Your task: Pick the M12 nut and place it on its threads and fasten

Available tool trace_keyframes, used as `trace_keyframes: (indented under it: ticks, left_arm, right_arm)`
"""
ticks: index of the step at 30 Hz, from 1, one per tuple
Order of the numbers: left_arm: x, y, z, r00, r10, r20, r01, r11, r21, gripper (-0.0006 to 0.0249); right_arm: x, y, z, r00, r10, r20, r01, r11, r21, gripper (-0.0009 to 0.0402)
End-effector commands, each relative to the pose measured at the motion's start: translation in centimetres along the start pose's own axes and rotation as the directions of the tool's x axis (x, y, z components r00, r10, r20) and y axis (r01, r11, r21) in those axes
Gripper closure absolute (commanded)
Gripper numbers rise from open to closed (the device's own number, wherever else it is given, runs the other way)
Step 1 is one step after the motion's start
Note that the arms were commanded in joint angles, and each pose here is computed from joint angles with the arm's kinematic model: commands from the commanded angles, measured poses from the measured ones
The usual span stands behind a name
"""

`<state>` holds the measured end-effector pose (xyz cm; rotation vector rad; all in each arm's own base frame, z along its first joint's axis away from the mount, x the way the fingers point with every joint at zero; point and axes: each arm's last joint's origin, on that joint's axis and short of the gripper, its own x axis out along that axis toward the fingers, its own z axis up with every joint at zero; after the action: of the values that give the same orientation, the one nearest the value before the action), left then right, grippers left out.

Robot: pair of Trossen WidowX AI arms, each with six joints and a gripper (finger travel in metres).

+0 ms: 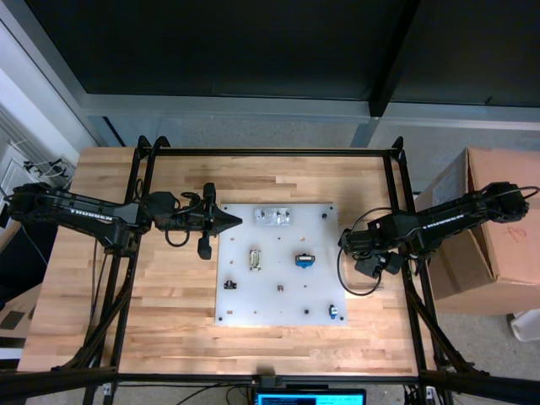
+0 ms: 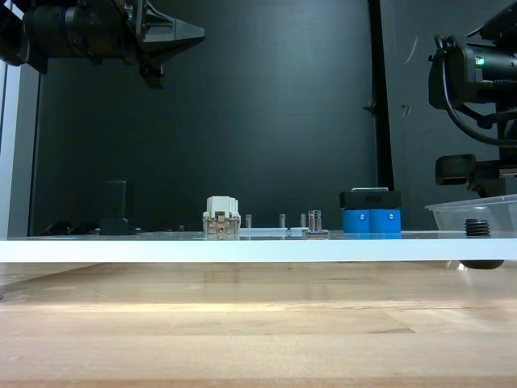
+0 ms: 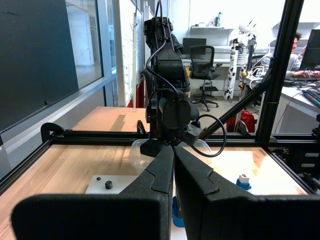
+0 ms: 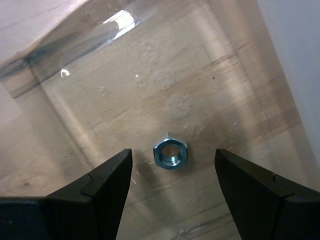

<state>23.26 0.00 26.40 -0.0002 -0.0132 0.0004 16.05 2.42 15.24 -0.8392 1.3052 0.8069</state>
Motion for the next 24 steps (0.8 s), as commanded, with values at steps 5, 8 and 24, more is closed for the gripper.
trace_keyframes:
  ticks: [5,8,24]
  left_arm:
    - [0.00,0.01,0.00,1.000,0.000,0.000,0.000,1.000,0.000,0.0243]
    - [0.00,0.01,0.00,1.000,0.000,0.000,0.000,1.000,0.000,0.0243]
    - [0.00,0.00,0.00,1.000,0.000,0.000,0.000,1.000,0.000,0.0243]
  right_arm:
    - [0.22,0.13,-0.08,1.000,0.003,-0.002,-0.003,1.000,-0.001,0.0193]
    - [0.22,0.13,-0.06,1.000,0.003,-0.001,-0.003,1.000,-0.002,0.0205]
    - [0.22,0.13,-0.04,1.000,0.002,0.000,-0.002,1.000,-0.007,0.0293]
